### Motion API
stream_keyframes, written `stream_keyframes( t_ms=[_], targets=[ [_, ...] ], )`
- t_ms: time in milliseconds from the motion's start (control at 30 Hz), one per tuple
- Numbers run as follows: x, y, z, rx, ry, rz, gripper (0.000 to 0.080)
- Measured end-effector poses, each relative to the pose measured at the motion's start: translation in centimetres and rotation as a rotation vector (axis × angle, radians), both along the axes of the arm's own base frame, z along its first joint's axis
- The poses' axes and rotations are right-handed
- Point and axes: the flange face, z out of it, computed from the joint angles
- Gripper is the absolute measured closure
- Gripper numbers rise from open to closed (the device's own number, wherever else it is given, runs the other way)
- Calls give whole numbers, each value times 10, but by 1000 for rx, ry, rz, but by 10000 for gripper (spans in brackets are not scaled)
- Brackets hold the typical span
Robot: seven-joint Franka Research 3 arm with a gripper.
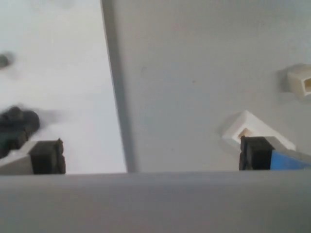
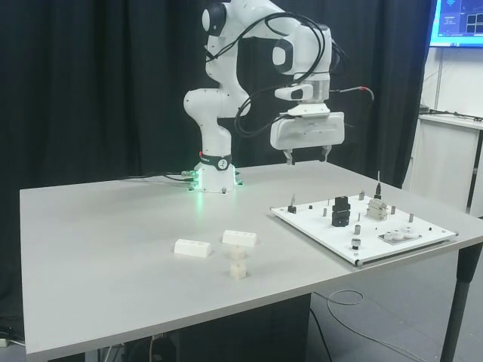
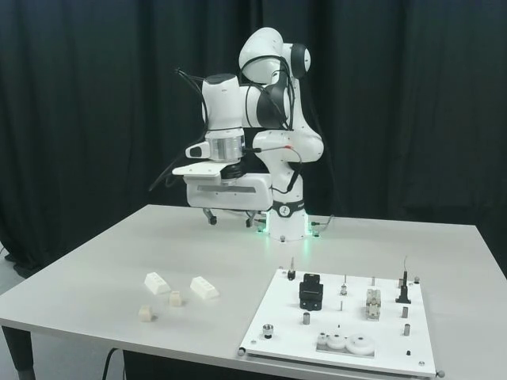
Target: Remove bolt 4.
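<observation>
We see the gripper (image 2: pixel 306 156) hanging high above the grey table (image 2: pixel 113 226), its fingers spread apart and holding nothing. The white board (image 3: pixel 273 321) carrying the bolts lies below it and off to one side, well apart. Which of the small upright bolts is bolt 4 we cannot tell. In the wrist view only the board's edge (image 1: pixel 112 87) shows, with blurred black parts (image 1: pixel 17 126).

Small upright bolts (image 3: pixel 306 318) standing on white board (image 3: pixel 269 305), bolt 4 not identifiable
</observation>
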Motion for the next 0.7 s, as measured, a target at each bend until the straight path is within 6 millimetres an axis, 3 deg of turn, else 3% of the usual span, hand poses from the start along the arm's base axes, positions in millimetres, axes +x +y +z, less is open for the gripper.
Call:
stream_keyframes(
  t_ms=[333, 700],
  targets=[
    [7, 18, -2, 11, -31, -167, 3],
    [24, 43, -18, 27, -51, -327, 3]
  ],
)
